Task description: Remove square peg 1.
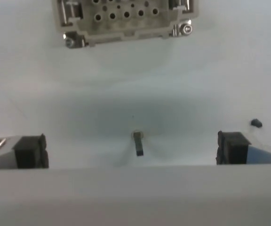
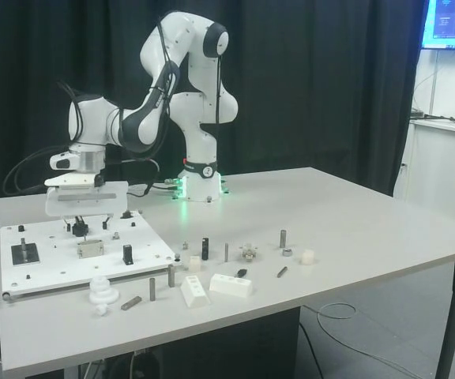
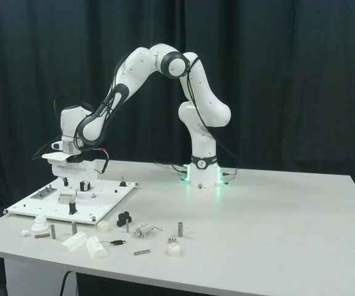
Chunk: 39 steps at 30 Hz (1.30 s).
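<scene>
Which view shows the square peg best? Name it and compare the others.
The wrist view: the square peg stands centred between the open gripper fingers, seen from above on the white board. In the first room view the gripper hangs over that spot, and the peg is too small to make out. The second room view likewise.

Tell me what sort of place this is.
Most likely a robotics lab or test cell: a white Franka arm bolted on a grey table, black curtains behind, and a white assembly board with loose pegs and parts beside it.
</scene>
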Motion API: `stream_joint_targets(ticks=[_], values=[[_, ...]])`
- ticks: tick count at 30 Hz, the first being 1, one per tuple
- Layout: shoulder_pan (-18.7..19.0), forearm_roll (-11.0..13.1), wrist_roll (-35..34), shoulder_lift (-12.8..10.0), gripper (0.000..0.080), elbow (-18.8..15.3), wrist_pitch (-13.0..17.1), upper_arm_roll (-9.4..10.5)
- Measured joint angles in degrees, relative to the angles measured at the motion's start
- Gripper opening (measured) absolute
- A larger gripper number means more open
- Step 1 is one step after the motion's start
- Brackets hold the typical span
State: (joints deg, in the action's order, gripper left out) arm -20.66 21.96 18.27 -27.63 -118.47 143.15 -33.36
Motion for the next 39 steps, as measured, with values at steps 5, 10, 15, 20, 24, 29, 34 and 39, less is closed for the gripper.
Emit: stream_joint_targets(ticks=[5,10,15,20,24,29,34,39], values=[[-0.05,0.98,2.74,-1.3,0.08,0.71,-0.07,0.0],[-0.12,2.24,4.24,-2.23,0.08,1.04,-0.07,0.0],[-0.32,2.95,5.55,-3.04,0.08,1.39,-0.1,0.0],[-0.54,3.64,6.12,-3.74,0.08,1.81,-0.39,0.0],[-0.7,3.97,6.27,-4.18,0.08,2.16,-0.7,0.0],[-0.81,4.67,6.42,-4.56,0.08,2.42,-0.89,0.0],[-0.91,4.72,6.44,-4.82,0.08,2.59,-1.08,0.0],[-1.15,4.72,6.44,-5.13,0.067,3.01,-1.54,0.0]])
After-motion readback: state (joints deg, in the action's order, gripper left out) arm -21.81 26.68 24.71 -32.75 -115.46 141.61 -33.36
